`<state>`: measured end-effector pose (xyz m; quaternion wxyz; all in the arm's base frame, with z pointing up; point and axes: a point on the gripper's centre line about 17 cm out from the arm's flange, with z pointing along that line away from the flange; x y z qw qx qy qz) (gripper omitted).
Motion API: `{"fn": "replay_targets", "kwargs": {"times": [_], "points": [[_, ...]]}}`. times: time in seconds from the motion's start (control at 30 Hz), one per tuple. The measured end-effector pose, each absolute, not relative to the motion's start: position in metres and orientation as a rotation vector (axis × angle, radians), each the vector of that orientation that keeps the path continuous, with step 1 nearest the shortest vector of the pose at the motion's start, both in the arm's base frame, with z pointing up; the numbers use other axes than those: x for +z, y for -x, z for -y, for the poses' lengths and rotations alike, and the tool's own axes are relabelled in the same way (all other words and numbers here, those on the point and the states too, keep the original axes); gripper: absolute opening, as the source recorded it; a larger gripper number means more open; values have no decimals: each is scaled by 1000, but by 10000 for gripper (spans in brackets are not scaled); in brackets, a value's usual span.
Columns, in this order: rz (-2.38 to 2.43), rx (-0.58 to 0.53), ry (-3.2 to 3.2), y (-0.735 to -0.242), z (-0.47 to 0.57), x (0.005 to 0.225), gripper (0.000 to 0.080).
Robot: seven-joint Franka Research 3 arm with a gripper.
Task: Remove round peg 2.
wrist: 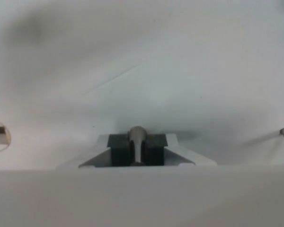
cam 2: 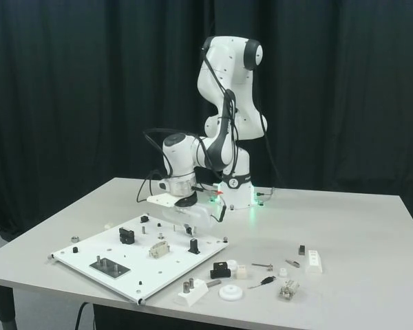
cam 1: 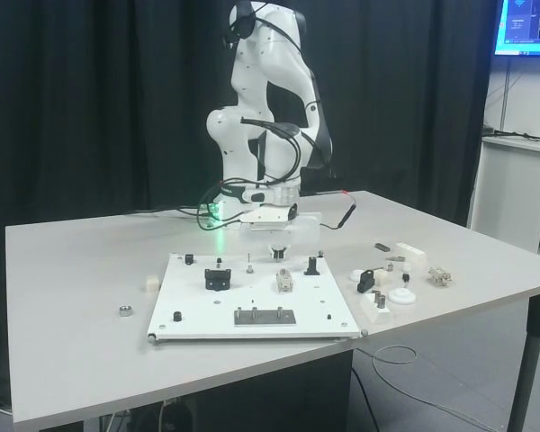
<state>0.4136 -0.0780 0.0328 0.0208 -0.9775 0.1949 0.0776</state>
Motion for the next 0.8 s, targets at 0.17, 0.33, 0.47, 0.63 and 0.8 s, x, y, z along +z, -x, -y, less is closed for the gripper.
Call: {"fn": "replay_targets", "kwargs": {"times": [0.17, 0.33, 0.47, 0.63, 0.8], "points": [[-598, 241, 3026, -413, 78, 35, 65], [-596, 243, 3021, -413, 78, 37, 65], [-588, 246, 3019, -413, 78, 39, 65], [-586, 248, 3016, -413, 78, 41, 65], [-582, 249, 3012, -414, 78, 44, 65]]}}
